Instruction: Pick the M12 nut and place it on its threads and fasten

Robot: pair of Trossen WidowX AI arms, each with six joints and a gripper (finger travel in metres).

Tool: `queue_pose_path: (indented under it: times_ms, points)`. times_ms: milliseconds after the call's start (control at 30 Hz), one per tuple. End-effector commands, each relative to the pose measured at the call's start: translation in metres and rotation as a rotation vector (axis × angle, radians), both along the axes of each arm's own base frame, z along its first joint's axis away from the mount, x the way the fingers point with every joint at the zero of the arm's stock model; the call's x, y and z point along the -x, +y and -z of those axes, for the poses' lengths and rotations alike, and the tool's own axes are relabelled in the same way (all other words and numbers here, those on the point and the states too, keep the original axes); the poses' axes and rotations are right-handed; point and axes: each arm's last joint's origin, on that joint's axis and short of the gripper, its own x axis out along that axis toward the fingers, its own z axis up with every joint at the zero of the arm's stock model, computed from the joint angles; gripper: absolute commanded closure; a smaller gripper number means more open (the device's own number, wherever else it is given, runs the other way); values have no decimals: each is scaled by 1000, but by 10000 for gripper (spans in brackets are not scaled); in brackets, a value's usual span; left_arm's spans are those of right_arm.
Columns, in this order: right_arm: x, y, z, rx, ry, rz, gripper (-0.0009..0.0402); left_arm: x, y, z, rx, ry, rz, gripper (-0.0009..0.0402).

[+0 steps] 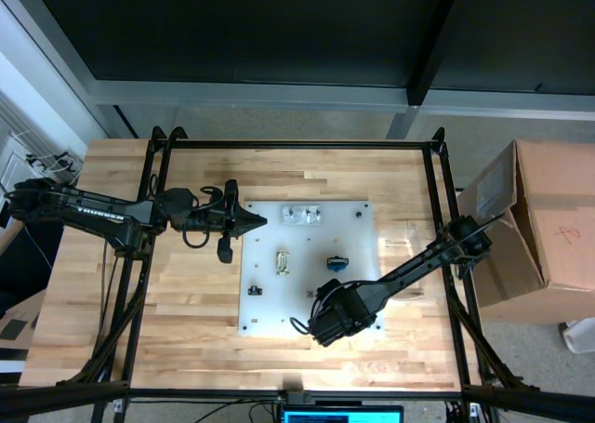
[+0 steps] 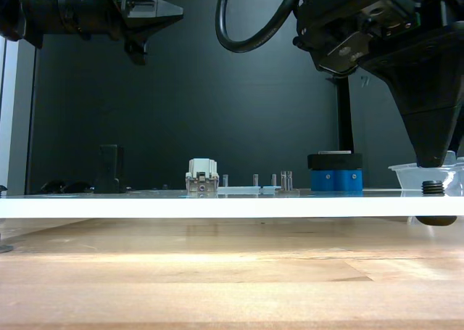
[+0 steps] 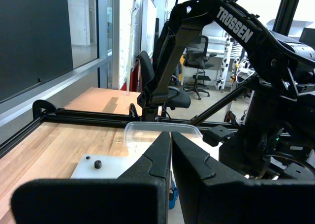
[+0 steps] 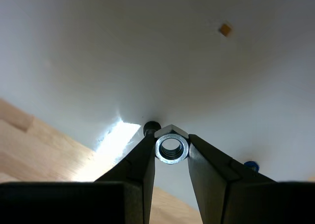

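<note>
The small silver nut [image 4: 172,149] is held between the fingers of my right gripper [image 4: 171,138], its threaded hole facing the camera. The gripper is shut on it. The black ribbed stud [image 4: 151,127] stands on the white board [image 4: 147,61] just beside the nut. In the low view my right gripper [image 2: 433,162] hangs a little above the stud [image 2: 433,188], whose ribs show bare. From above, the right gripper [image 1: 323,330] is over the board's near edge and hides the stud. My left gripper [image 1: 251,221] hovers high at the board's far left, shut on nothing.
A clear tray [image 2: 409,176] stands behind the stud at the right. A blue and black block [image 2: 336,178] and a white connector [image 2: 202,178] sit mid-board. A cardboard box [image 1: 539,228] stands off the table's right edge. Black frame rails border the table.
</note>
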Motion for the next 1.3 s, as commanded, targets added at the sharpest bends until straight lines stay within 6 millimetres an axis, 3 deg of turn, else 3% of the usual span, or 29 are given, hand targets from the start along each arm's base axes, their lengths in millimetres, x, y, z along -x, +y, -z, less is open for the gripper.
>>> queue_pose_path:
  times_ms: [33,633,833,1133,1200,1300]
  points:
    - [0,0,0,-2,-3,17,375,0,0,0,0,0,0,393]
    - [0,0,-1,-5,1,-27,375,0,0,0,0,0,0,393]
    - [2,0,-7,3,-12,-372,375,0,0,0,0,0,0,393]
    - [4,4,-9,-4,-18,-1232,375,0,0,0,0,0,0,393]
    - [4,4,-9,3,-24,-1339,375,0,0,0,0,0,0,393]
    - [4,4,-9,4,-25,-1360,375,0,0,0,0,0,0,393]
